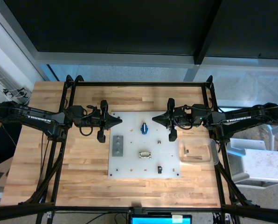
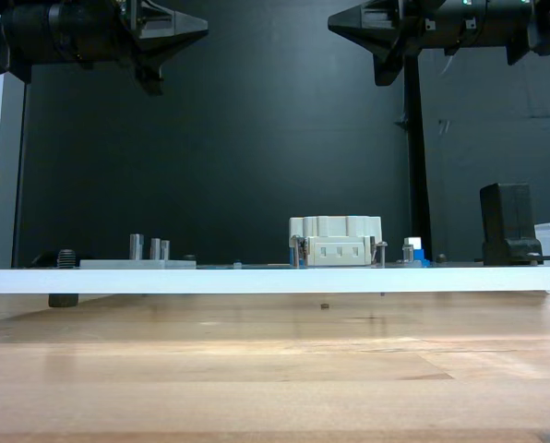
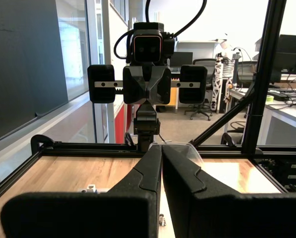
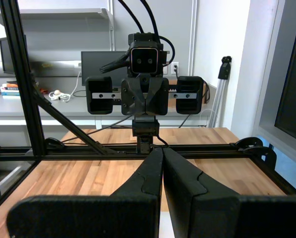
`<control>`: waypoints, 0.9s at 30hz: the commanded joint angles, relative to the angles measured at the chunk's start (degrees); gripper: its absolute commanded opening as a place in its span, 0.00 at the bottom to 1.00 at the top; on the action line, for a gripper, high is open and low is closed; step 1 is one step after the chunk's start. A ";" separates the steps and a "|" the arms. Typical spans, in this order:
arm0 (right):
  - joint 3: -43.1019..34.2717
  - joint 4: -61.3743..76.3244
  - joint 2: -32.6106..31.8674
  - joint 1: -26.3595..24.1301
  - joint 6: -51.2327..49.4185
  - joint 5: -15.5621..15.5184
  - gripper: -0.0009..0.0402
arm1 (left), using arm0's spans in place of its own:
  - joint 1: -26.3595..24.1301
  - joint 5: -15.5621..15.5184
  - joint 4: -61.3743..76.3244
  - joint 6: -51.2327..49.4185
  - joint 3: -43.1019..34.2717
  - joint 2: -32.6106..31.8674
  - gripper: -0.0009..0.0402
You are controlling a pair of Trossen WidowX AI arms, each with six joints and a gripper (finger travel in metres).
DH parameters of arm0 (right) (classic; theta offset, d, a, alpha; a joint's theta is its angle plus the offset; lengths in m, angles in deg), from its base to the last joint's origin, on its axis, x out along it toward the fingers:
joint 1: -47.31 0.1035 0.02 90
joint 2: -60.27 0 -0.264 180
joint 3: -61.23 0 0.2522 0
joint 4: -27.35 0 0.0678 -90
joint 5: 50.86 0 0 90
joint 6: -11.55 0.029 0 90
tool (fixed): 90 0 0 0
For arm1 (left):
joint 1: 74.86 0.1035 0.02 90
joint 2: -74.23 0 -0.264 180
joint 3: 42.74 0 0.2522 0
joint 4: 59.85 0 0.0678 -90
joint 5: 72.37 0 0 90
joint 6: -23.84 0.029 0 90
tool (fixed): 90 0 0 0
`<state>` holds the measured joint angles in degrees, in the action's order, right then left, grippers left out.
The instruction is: Pick the 16mm bar and place in it's hole on the taskboard
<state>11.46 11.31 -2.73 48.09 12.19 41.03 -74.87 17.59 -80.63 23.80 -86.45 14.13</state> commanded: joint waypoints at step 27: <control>-18.01 52.87 4.42 0.37 2.51 0.00 0.02 | 0.00 0.00 0.00 0.00 0.00 0.00 0.02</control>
<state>-5.17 60.88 1.66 48.27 14.62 41.07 -74.87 17.57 -80.63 23.80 -86.45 14.13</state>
